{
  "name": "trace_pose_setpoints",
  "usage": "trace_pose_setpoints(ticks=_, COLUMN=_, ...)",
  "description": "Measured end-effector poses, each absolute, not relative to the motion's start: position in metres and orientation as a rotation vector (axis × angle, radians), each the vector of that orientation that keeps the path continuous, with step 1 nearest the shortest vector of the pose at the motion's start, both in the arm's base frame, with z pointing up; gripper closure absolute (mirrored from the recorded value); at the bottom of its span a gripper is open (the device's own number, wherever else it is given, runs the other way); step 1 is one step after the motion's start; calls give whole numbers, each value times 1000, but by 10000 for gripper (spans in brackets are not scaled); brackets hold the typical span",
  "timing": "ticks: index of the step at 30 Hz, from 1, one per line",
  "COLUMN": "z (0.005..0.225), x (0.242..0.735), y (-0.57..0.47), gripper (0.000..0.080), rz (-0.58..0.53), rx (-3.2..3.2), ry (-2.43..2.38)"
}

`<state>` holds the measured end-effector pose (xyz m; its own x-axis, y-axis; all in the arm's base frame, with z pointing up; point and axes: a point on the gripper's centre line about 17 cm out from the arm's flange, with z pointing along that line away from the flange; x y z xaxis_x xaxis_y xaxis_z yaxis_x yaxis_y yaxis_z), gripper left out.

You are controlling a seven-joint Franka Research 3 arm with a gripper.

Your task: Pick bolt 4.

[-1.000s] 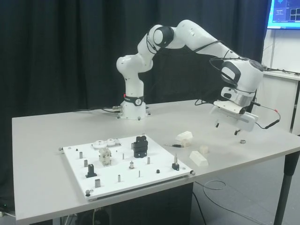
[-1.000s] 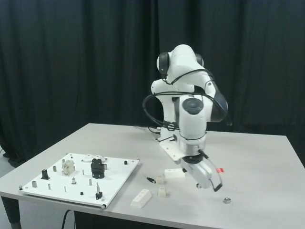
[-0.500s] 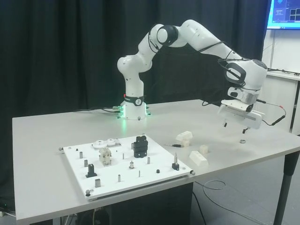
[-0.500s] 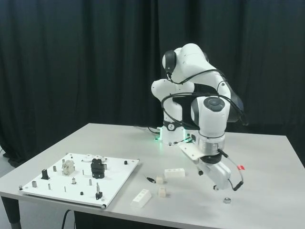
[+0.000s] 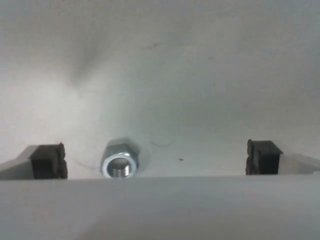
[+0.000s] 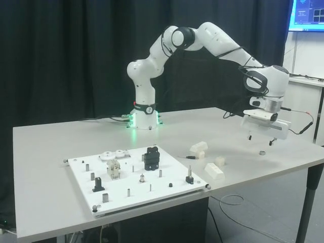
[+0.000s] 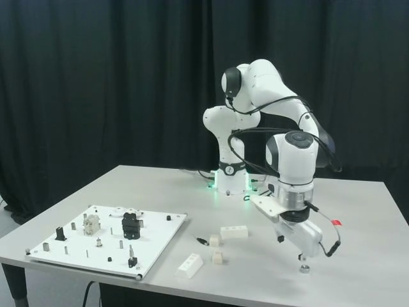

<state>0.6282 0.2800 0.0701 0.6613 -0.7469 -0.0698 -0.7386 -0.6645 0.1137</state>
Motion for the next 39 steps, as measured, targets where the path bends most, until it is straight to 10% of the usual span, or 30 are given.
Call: trace_pose_setpoints(ticks=39, z=34, x=627, y=300, gripper=3, rz=37, rx=2865, ry=-1173)
